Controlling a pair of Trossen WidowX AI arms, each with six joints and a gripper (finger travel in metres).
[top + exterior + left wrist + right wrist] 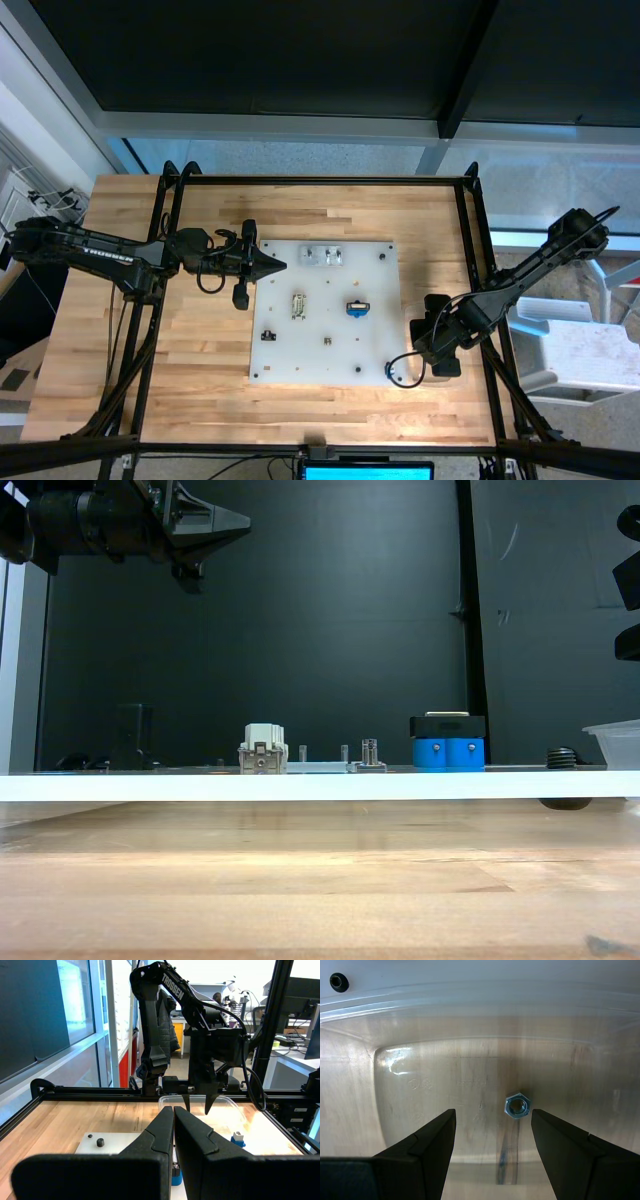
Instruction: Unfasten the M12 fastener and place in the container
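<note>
Right gripper [492,1112]: fingers spread wide, nothing pinched between them. It hangs over the container [430,1070], pointing down into it. The M12 fastener [517,1105] lies flat on the clear tray floor in the gap between the two fingers, nearer one than the other. We see no contact with either finger.

Stud [562,757]: in the low view its black ribs show bare, with no nut on top. It stands on the white board [300,350] near the board's near right edge, just left of the container, which sits off the board's right side.

Status: we judge the unfastening done and the placing done, since the nut is off its stud and inside the tray. All that appears left is to lift the right arm clear. The risk on that move looks small as long as the open fingers rise straight and do not brush the tray wall.

Left gripper [173,1108]: fingers pressed together, holding nothing. It hovers high above the board's far left edge, pointing right, well apart from the nut and the tray.

Other board parts, including the blue block [447,748] mid-board, stand undisturbed as far as we can see.
</note>
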